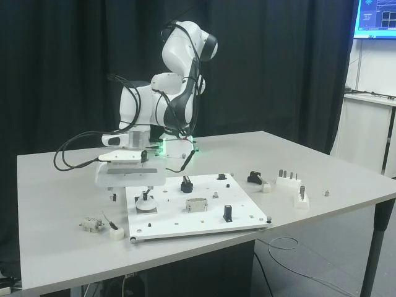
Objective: Insert large gear.
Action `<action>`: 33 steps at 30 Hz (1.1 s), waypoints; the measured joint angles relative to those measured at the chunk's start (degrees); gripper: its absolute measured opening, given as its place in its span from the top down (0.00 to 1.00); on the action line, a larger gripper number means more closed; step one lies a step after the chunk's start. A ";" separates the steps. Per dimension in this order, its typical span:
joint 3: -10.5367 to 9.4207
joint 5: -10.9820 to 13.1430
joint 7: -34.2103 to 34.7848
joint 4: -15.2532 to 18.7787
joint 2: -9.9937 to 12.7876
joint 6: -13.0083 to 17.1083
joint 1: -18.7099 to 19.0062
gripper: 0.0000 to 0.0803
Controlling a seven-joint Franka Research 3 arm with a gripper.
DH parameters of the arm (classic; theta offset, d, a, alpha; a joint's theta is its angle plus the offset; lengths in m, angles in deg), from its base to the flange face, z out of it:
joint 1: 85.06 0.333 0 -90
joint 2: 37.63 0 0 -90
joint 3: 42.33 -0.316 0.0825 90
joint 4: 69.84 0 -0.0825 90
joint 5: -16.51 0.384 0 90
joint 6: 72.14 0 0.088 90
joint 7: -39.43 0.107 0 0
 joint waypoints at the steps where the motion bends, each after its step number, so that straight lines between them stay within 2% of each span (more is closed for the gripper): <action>1: -0.02 0.01 0.00 -0.01 -0.01 0.00 0.01 0.00; 17: -0.15 0.90 2.41 -0.08 -0.86 -2.17 1.21 0.00; 27: -0.21 2.88 2.62 0.00 -1.04 -4.37 1.54 0.00; 33: -0.52 3.99 2.62 0.33 -0.98 -4.64 1.57 0.00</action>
